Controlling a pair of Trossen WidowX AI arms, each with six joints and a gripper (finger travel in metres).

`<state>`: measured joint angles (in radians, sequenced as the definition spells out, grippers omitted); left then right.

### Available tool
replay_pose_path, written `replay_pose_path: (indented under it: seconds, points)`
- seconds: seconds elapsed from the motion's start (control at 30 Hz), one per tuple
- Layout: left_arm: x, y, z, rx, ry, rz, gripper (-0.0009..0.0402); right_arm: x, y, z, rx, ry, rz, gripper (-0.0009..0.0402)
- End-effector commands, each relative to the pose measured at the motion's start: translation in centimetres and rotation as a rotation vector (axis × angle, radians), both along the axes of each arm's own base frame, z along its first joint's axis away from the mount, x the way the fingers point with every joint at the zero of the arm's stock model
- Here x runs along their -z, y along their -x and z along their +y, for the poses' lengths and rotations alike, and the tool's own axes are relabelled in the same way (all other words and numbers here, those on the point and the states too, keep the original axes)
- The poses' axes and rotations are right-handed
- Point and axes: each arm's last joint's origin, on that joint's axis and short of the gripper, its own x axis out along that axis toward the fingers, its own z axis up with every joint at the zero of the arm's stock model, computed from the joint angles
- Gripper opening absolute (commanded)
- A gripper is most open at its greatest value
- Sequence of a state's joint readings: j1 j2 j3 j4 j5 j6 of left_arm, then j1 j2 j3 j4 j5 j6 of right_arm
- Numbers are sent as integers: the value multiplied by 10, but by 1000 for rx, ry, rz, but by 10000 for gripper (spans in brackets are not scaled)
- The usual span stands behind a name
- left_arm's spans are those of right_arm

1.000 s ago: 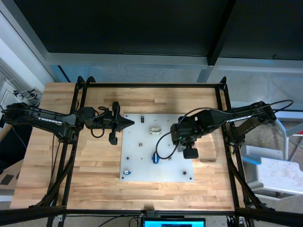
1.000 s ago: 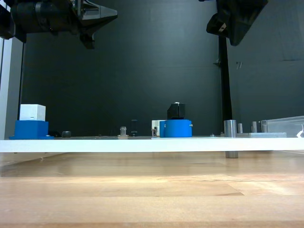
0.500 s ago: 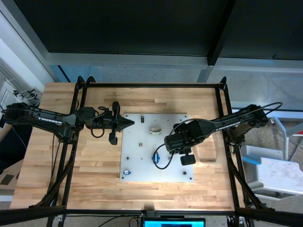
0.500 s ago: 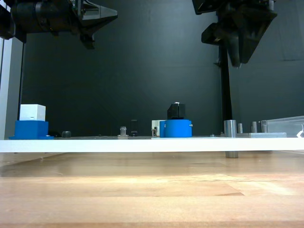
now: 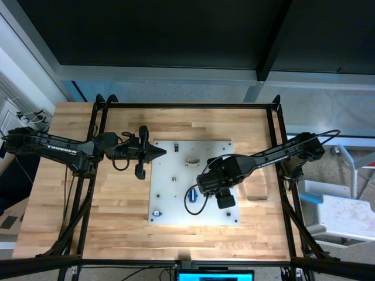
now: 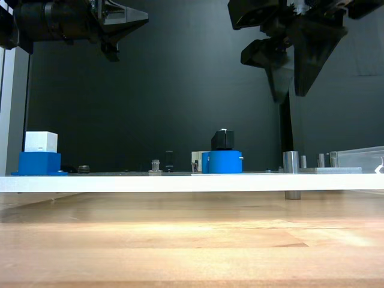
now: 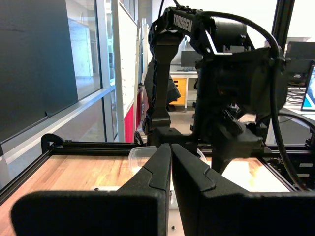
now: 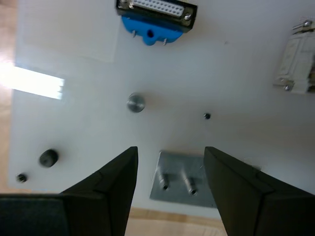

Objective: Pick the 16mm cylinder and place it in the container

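**Right arm swings in over the board, peg still untouched**

At the board's left edge the left gripper [image 5: 157,151] hangs parked high, its jaws pressed together on nothing. On the white board [image 5: 170,205] the blue upright part [image 6: 225,162] stands left of the work. Within the last second the right gripper [image 6: 289,84] has swung inward from the container side and dropped lower, jaws wide apart and empty. The 16mm cylinder [image 8: 136,103] stands on the board beyond the fingertips. The grey block [image 8: 179,184] with its two pins lies between them instead, crowding the approach. The container [image 5: 258,192] waits on the table off the board's right edge.
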<state>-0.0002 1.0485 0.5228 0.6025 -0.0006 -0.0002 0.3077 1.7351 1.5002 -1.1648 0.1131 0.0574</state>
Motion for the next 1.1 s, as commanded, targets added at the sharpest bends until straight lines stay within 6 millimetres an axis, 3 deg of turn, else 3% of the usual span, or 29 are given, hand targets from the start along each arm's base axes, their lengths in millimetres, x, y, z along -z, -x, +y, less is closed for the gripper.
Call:
replay_pose_path:
  seconds: [0.03, 1.1]
  points:
    - [0, 0, 0, 0, 0, 0, 0, 6, -3, 2, 0, 3, 11, 198]
    - [0, 0, 0, 0, 0, 0, 0, 59, -23, 23, -19, -7, 26, 191]
